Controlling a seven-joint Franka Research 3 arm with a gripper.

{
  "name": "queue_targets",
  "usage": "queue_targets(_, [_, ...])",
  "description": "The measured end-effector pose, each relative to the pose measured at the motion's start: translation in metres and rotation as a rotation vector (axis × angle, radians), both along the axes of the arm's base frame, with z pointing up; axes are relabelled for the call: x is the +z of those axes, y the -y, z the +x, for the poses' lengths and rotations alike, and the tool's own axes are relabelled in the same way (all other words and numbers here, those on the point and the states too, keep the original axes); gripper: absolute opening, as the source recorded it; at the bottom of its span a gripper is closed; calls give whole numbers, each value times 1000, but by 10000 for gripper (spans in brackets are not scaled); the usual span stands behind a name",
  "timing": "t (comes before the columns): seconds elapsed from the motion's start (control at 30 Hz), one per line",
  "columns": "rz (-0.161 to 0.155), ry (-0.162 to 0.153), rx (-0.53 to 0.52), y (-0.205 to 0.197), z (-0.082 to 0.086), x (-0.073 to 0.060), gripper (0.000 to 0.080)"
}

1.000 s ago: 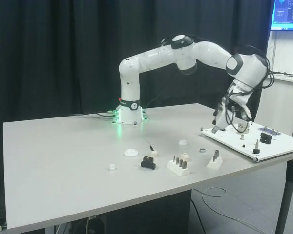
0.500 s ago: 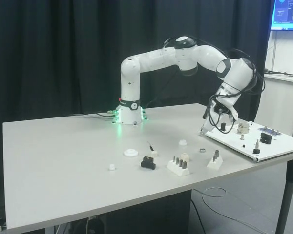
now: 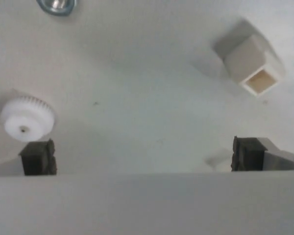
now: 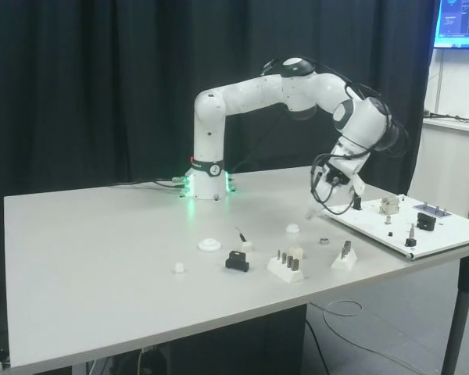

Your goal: Pick medium gear.

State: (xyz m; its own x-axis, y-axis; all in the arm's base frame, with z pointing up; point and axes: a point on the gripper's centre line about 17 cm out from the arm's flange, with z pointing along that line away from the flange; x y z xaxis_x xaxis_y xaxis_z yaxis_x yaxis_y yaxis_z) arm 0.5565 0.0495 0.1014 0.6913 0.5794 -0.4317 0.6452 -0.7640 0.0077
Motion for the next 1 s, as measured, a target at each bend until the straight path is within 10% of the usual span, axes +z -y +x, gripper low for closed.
queue_targets(1.0, [-22, 148, -307, 0, -58, -19, 800])
